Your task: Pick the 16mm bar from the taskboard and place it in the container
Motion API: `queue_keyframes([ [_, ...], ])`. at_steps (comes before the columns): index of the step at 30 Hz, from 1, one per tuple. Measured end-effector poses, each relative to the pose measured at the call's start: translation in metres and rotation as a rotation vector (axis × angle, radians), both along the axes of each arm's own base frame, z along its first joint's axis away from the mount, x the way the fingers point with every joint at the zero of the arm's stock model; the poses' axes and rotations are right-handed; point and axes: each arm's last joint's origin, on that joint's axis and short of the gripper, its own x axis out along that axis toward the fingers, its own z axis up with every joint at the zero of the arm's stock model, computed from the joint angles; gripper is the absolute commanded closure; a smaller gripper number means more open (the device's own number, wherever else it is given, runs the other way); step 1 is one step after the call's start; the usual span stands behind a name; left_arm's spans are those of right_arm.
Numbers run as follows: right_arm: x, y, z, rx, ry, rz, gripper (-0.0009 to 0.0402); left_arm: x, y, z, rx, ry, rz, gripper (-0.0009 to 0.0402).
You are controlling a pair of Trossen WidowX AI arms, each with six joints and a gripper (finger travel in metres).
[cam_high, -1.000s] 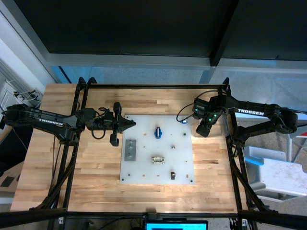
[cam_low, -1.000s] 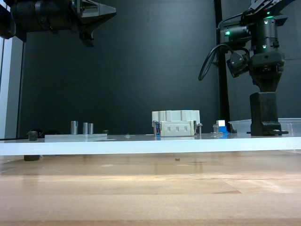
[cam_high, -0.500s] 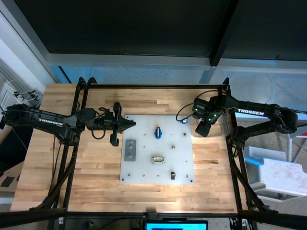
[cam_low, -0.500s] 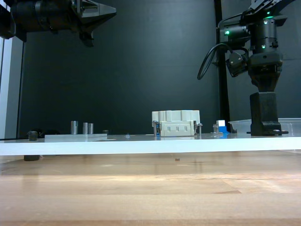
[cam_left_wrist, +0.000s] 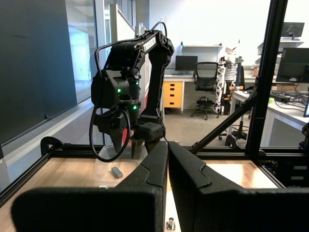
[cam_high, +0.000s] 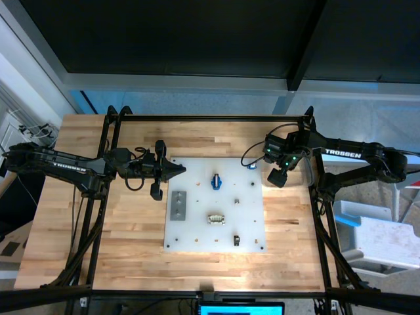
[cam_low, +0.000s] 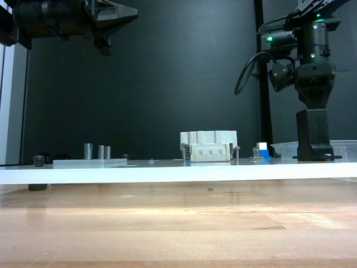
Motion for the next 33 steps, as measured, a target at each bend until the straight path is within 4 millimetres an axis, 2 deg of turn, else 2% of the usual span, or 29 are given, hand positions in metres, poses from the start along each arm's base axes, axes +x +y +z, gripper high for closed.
queue_keyframes([
  [33,0.0005,-0.0002,0.0,0.0,-0.005,0.0,0.0126,0.0,0.0,0.0,0.0,0.0,0.0,0.0393],
])
